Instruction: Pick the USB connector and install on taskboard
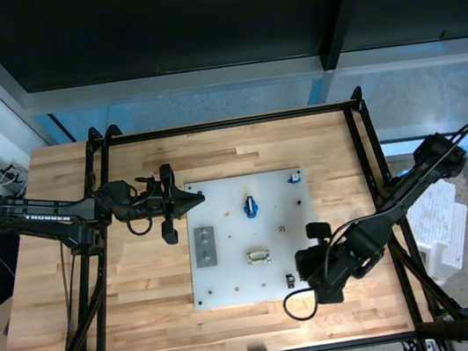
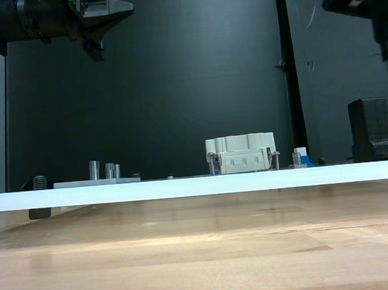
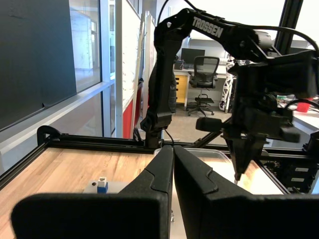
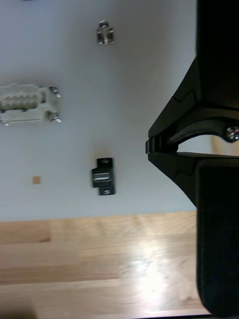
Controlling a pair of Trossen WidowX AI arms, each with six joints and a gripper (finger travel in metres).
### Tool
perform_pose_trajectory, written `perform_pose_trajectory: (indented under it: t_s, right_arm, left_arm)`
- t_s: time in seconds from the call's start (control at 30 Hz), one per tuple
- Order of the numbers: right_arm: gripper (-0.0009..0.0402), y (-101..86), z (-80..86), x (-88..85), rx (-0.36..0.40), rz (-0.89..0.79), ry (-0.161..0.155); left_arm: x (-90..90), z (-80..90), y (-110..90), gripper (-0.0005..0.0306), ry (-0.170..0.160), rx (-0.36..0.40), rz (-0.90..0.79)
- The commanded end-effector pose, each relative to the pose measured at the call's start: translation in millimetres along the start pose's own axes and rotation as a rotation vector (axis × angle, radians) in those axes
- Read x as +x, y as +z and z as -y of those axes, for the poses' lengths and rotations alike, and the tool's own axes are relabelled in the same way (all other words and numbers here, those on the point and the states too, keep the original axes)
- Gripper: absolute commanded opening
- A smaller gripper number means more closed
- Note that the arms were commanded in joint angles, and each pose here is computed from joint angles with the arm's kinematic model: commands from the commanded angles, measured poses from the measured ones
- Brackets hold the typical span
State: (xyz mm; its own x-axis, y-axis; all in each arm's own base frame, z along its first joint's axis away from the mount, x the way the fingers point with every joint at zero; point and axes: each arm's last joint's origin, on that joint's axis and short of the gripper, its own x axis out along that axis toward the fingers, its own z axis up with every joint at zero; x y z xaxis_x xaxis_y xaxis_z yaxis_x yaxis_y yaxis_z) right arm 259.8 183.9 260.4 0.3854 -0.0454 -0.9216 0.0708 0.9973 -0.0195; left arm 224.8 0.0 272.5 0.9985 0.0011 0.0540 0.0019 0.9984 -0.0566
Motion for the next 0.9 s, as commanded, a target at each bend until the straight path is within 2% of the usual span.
perform_pose_trajectory:
  t_s: [0.03, 0.2, 0.47, 0.9]
  right_arm:
    - [0.0, 9.0, -4.5, 5.0, -0.003, -0.001, -0.004]
    - [0.0, 18.0, -10.4, 12.7, -0.01, -0.002, -0.008]
    - [0.0, 23.9, -16.3, 23.2, -0.008, 0.007, 0.006]
    - [0.0, 24.8, -17.8, 26.0, -0.03, 0.014, 0.012]
  left_arm:
    - [0.0, 0.0, 0, 0.0, 0.0, 0.0, 0.0]
    - [0.0, -0.1, 0, 0.0, 0.0, 0.0, 0.0]
    - [0.0, 0.0, 0, 0.0, 0.0, 0.0, 0.0]
    - [0.1, 0.0, 0, 0.0, 0.0, 0.0, 0.0]
